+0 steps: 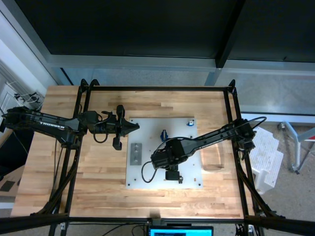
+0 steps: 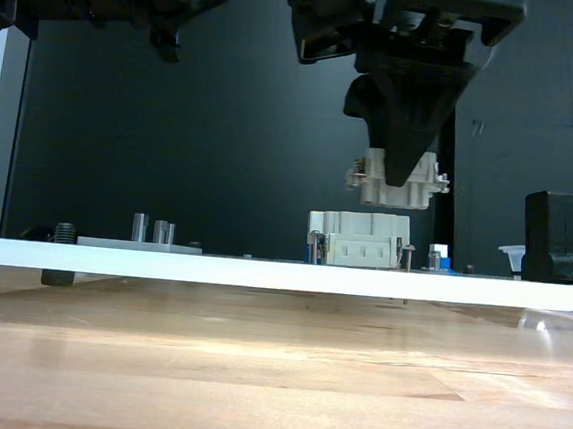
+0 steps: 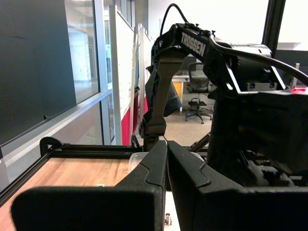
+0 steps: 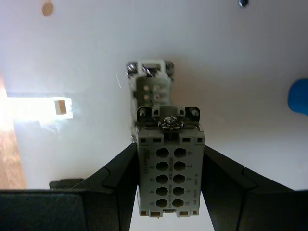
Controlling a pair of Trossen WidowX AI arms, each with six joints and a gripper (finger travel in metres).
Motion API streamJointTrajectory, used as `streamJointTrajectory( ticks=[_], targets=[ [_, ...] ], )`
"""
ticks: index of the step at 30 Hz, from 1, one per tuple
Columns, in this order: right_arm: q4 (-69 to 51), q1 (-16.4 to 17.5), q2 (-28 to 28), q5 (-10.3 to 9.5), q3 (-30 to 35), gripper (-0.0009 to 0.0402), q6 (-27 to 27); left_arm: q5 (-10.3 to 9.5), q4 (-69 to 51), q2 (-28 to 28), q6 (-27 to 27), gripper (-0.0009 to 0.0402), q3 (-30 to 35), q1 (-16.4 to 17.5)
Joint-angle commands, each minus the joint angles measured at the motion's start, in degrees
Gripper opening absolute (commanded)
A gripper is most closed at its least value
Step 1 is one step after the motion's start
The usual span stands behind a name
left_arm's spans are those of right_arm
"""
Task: Pick the HAN10E connector and install on the hub
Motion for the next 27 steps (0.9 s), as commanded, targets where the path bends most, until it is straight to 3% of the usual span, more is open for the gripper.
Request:
streamJointTrajectory(
  ticks=[1, 6, 27],
  targets=[
    [-0.4, -0.1, 1.4, -0.24, 1.9, 0.0009, -0.3, 0.02, 0.0, 0.0, 0.0, 0.0000, 0.0, 0.0],
    [-1.2, -0.2, 3.1, -0.20, 4.3, 0.0009, -0.9, 0.00, 0.0, 0.0, 0.0, 0.0000, 0.0, 0.0],
    [0.8, -0.3, 3.8, -0.20, 4.3, 0.0009, -1.9, 0.02, 0.0, 0.0, 0.0, 0.0000, 0.0, 0.0]
  ],
)
